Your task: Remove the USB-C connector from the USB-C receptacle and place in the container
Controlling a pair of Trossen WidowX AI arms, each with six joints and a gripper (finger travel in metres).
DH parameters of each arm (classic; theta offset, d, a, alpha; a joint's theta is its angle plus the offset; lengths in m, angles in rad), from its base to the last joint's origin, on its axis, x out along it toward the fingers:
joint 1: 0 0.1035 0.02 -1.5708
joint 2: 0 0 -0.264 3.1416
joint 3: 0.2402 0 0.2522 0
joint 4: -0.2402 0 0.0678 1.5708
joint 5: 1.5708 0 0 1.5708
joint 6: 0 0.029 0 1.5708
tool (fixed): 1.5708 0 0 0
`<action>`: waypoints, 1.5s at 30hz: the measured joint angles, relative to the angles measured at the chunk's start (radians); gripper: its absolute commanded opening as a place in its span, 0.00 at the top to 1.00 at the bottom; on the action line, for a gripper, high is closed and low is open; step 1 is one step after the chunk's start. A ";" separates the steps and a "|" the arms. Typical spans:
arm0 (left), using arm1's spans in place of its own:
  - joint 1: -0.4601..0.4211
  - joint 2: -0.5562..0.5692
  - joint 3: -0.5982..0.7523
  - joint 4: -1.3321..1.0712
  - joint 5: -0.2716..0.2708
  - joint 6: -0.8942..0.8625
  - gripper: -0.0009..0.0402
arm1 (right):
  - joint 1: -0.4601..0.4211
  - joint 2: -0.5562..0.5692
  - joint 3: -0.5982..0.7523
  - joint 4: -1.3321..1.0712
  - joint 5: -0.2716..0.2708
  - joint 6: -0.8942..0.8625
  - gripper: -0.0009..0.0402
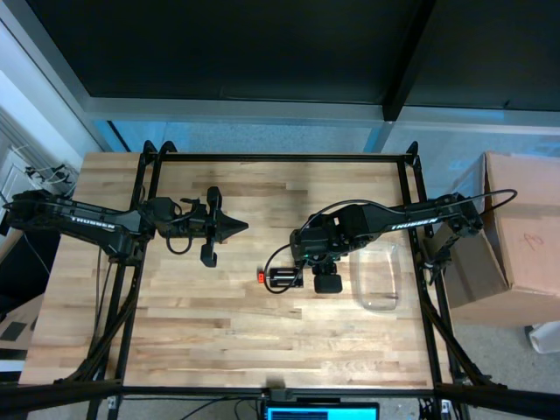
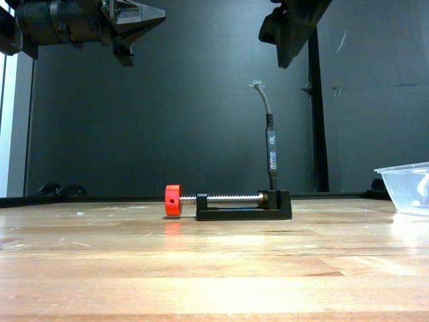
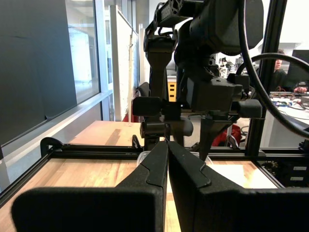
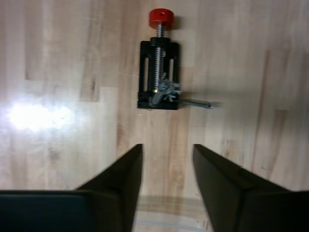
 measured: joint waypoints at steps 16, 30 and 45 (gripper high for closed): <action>0.000 0.000 0.000 0.000 0.000 0.000 0.98 | 0.007 0.035 -0.016 0.037 0.013 0.000 0.45; 0.000 0.002 0.000 0.000 0.000 0.000 0.98 | 0.014 0.170 -0.017 0.102 0.008 -0.006 0.47; 0.000 0.002 0.000 0.000 0.000 0.000 0.98 | 0.015 0.224 -0.053 0.146 0.008 -0.006 0.55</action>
